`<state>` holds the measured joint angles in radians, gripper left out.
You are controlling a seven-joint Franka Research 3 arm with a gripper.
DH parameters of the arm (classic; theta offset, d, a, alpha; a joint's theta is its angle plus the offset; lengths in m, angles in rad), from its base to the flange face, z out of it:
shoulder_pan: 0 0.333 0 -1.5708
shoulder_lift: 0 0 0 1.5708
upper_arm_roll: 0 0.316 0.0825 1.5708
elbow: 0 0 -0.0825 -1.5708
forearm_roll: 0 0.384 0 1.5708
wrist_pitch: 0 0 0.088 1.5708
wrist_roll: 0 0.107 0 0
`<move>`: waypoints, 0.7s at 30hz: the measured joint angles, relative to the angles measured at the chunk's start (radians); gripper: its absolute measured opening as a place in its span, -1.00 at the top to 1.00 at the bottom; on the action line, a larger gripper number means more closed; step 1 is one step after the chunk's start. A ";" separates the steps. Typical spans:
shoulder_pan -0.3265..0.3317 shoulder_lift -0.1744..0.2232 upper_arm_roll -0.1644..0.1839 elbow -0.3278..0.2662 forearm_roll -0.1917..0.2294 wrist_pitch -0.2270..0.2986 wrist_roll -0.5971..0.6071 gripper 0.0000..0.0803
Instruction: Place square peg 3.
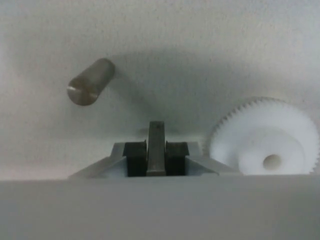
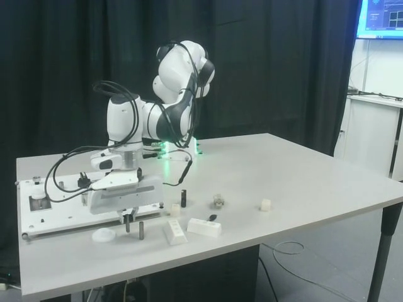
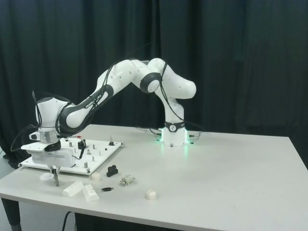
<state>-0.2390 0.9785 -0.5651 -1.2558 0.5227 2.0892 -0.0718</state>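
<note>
You have the grey square-sectioned metal peg (image 1: 156, 148) already in the gripper (image 1: 156, 159), so the step in hand is carrying it to its hole on the white assembly board (image 2: 63, 214) and seating it. Right now the peg hangs upright just off the board's front edge, low over the grey table (image 2: 283, 182), with the white toothed gear wheel (image 1: 265, 140) lying flat close on one side and a grey round metal pin (image 1: 91, 81) standing on the other.

To do this well, I judge you should lift first, so the peg's lower end clears the gear and the pin before you travel. Keep the peg vertical, bring it over the board, and square its flat faces to the hole before you lower; a square section will bind if it is twisted. Descend slowly and let go only when it sits.

The two black fingers (image 1: 135, 157) are closed narrowly, clamping the peg between their pads, one against each flat side. Nothing else touches them, as far as the wrist view shows.
</note>
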 joint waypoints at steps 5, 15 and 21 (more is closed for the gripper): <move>0.000 0.006 0.000 0.000 0.000 0.000 0.000 0.81; 0.000 0.010 -0.001 0.001 0.000 0.000 0.018 0.63; 0.000 0.010 -0.010 0.016 -0.003 -0.002 0.027 0.63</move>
<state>-0.2389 0.9884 -0.5749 -1.2401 0.5194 2.0873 -0.0448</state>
